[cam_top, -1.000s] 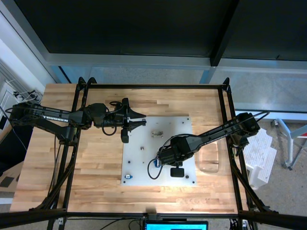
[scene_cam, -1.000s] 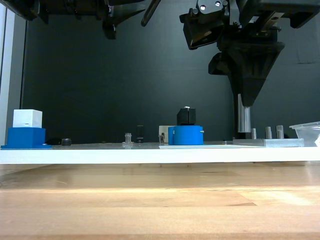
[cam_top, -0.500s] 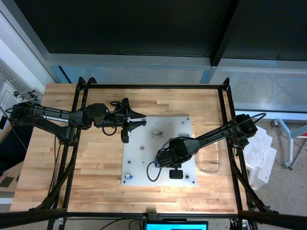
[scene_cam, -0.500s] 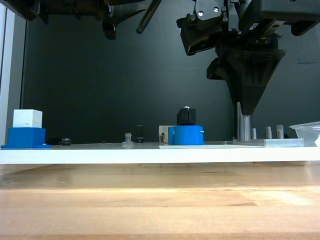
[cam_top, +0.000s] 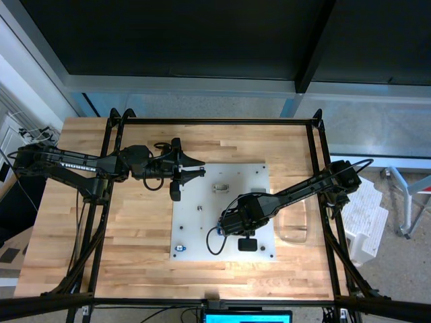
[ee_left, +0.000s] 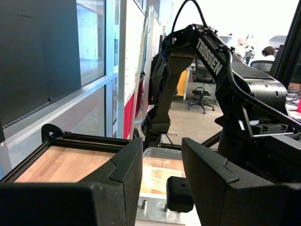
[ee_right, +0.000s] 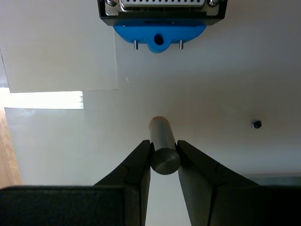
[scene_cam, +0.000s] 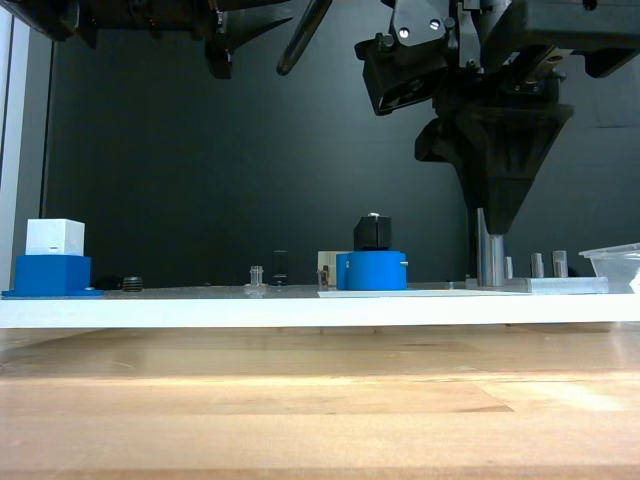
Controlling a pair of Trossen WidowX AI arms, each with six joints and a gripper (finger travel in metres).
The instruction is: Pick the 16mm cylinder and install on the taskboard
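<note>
Even overhead light fills the high view. The wooden table [cam_top: 135, 262] and white taskboard [cam_top: 195, 232] are bright and sharp, with only faint shadows under the arms. The black left tool [cam_top: 201, 167] stands out crisply against the wood, and the background beyond is near black.

The low view is dim against a dark backdrop. The right tool [scene_cam: 490, 222] reads as a black silhouette, while the 16mm cylinder [scene_cam: 490, 262] in its grip catches a pale grey sheen. The near table edge is soft and out of focus.

In the left wrist view, the spread fingers [ee_left: 117, 183] sit dark and blurred before a washed-out, daylit room [ee_left: 249, 23].

In the right wrist view the board glares white, with one blown-out strip [ee_right: 44, 100].
</note>
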